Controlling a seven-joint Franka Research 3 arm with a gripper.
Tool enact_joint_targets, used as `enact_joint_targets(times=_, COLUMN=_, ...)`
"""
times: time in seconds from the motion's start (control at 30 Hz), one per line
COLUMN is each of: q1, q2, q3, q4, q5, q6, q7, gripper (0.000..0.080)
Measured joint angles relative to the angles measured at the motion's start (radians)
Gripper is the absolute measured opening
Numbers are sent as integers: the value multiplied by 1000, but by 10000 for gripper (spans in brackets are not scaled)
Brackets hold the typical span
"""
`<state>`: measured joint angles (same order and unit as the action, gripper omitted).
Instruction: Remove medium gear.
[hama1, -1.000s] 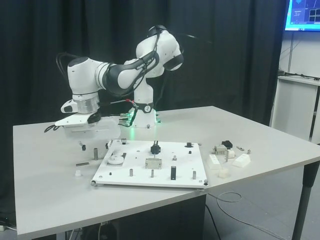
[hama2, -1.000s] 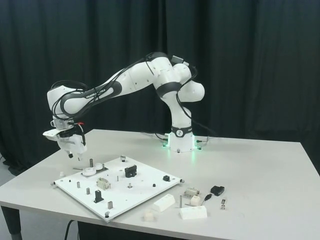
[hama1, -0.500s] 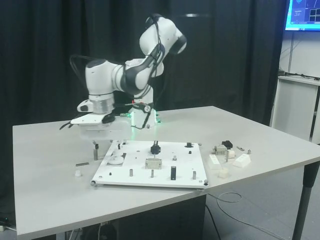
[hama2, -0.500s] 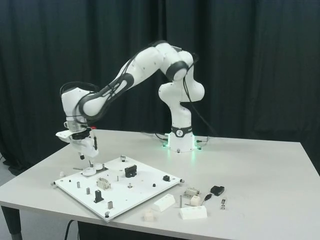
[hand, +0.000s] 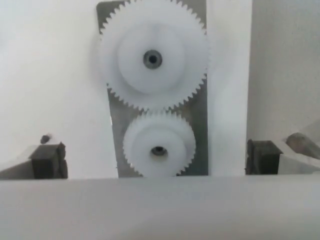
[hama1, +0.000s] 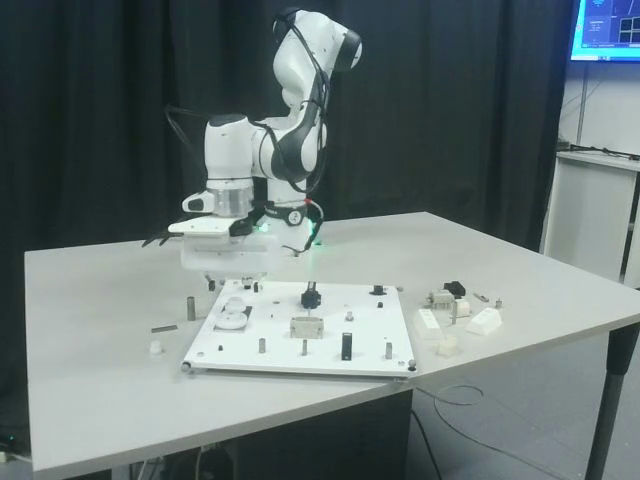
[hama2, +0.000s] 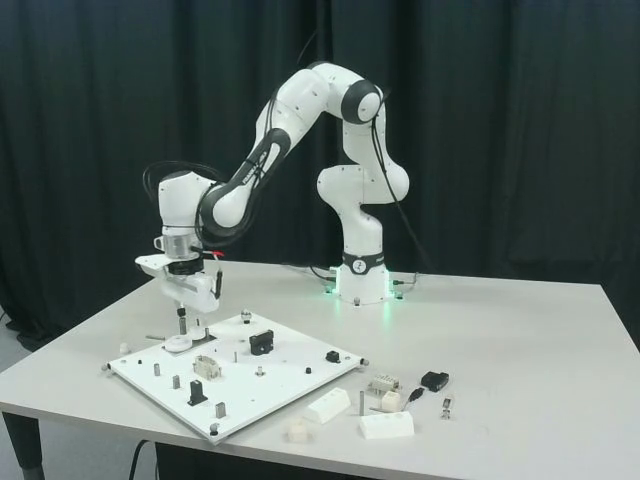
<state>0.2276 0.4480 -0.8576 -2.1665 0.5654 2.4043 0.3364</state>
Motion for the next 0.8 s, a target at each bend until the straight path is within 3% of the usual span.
enact_joint_targets(times=0.33, q1=5, q2=-1, q3=8, q4=-40, q5=6, q6=45, q7=27, gripper=800)
enact_joint_targets(times=0.8, q1=4, q2=3, q3=48, q4=-78, q5=20, q6=132, q7=36, gripper=800)
